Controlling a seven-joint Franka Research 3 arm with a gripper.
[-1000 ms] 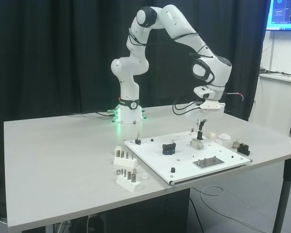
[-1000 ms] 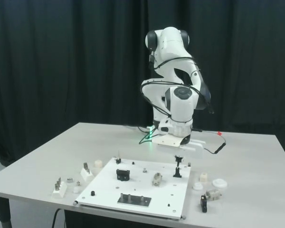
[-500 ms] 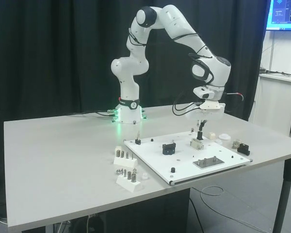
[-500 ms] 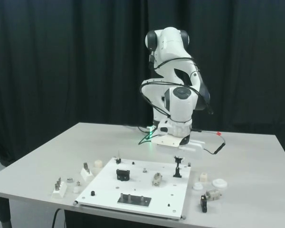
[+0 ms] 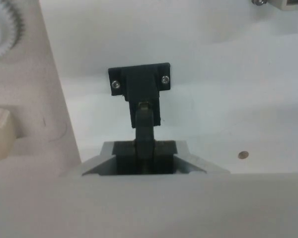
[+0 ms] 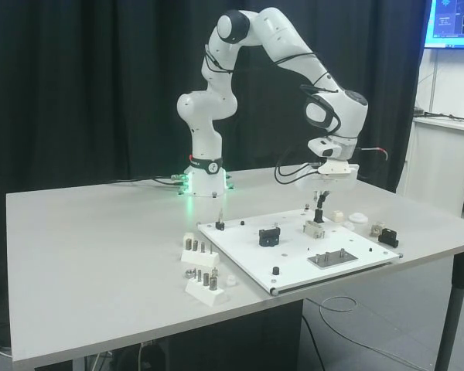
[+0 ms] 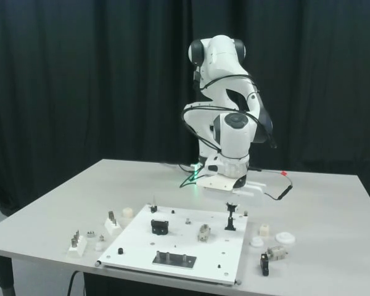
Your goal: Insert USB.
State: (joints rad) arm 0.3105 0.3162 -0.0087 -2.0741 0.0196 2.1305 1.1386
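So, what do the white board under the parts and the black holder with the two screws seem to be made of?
The white board looks like matt painted metal or plastic; its flat, even, glare-free surface leaves this open. The black holder looks like matt plastic, perhaps printed: dull faces, soft edges. Its two screws shine like bare metal.

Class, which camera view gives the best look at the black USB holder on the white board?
The wrist view: the black USB holder fills the middle, its two screws plain, with the plug upright beneath the hand. Both room views show it only as a small dark post at the white board's edge.
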